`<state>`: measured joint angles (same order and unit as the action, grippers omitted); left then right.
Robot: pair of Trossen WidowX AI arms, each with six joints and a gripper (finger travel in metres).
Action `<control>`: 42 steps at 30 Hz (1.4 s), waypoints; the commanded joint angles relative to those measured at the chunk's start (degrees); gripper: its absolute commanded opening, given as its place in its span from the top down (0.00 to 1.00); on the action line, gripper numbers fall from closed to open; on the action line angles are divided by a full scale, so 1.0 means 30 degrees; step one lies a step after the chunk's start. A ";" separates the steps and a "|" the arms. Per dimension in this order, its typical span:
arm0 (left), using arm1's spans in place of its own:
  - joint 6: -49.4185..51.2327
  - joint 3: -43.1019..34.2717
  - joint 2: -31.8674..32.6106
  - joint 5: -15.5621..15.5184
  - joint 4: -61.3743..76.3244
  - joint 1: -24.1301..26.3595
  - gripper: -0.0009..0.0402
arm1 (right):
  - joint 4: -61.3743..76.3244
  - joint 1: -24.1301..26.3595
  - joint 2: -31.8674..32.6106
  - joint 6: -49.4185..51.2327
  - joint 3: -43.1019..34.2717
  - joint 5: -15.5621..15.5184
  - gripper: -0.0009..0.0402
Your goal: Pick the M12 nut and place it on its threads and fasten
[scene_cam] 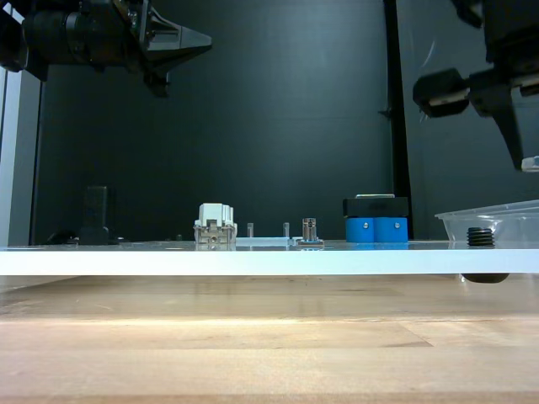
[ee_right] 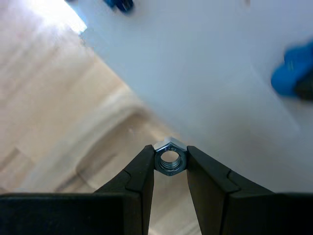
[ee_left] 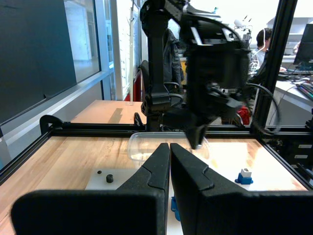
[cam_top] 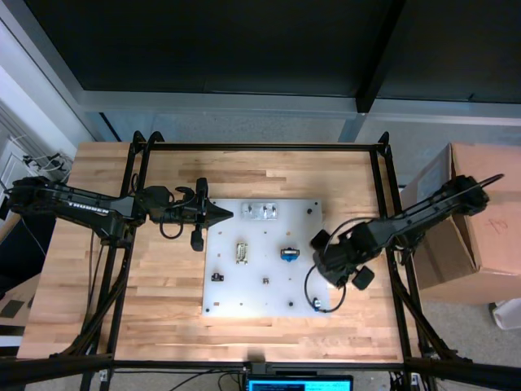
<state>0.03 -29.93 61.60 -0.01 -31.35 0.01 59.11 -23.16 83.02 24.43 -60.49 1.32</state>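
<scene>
Your right gripper [ee_right: 170, 151] has the M12 nut [ee_right: 170, 160] pinched between its jaws. The jaws are closed onto opposite sides of the small silver hexagon, and in the right wrist view you look straight through its bore. Behind the nut you see the white board [cam_top: 244, 285] and, beside it, the wood of the tabletop [cam_top: 155, 318], both blurred.

In the low view that gripper hangs high over the board's right end, well clear of the surface. The black ribbed stud [scene_cam: 481, 237] stands below it on the board, in front of the clear tray [scene_cam: 505, 217]. The stud's ribs are bare, so the nut is not on its stud: it is held in the air above that end of the board. In the high view you find the right gripper over the board's right side, just to the right of the blue block [cam_top: 289, 254].

Your left gripper [ee_left: 169, 149] is raised too, hovering level over the board's left edge with its tip pointing toward the right arm. Its jaws are pressed together with only a thin seam between them, and they hold nothing.

On the board you also have a white connector [scene_cam: 215, 229] and a silver post [scene_cam: 309, 229] mid-board, both well apart from the stud.
</scene>
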 commanded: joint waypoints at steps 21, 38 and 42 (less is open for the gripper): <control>0.0000 -0.0007 0.0000 0.0000 -0.0007 0.0000 0.98 | 0.1246 -0.2171 0.9617 0.5085 -1.0448 0.0051 0.95; 0.0000 -0.0007 0.0000 0.0000 -0.0007 0.0000 0.98 | 0.1523 -0.2280 1.1264 0.9683 -1.1664 0.0073 0.95; 0.0000 -0.0007 0.0000 0.0000 0.0000 0.0000 0.98 | 0.1443 -0.2259 1.1264 0.9785 -1.1570 0.0073 0.95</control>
<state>0.05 -29.95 61.60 -0.03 -31.35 0.01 63.64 -29.98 116.86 53.54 -95.35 1.52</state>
